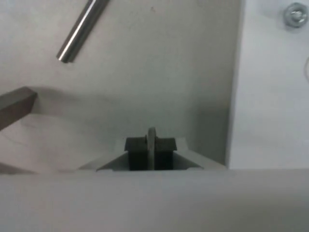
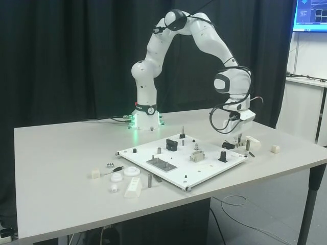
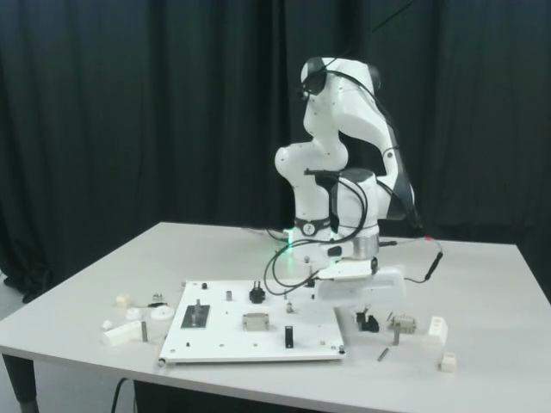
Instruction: Place square peg 1.
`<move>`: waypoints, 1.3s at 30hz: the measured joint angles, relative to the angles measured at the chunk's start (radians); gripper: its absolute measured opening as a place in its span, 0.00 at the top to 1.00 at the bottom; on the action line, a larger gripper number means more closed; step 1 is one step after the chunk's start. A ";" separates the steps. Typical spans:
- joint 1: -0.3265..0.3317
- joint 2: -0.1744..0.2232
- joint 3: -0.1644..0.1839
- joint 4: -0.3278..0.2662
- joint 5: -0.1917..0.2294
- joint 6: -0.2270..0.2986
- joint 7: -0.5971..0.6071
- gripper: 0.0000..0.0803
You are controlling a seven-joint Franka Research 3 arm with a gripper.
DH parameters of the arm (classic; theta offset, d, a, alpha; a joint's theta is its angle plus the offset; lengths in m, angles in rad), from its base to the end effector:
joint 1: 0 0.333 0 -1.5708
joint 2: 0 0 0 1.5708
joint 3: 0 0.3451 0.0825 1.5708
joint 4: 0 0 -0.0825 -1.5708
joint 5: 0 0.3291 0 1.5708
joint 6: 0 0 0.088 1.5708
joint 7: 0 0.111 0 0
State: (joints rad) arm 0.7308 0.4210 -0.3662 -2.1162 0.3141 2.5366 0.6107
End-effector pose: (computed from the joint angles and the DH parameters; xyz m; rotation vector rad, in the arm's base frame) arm 0.5204 0.2070 0.2939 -3.0047 0.7194 -0.0314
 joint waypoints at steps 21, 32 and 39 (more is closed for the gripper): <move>0.000 0.021 0.018 0.039 0.000 -0.053 0.026 0.76; -0.001 0.021 0.018 0.053 -0.001 -0.071 0.027 0.03; -0.002 0.021 0.017 0.058 -0.002 -0.073 0.027 0.01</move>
State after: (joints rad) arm 0.7287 0.4422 -0.3490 -2.0580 0.3125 2.4635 0.6374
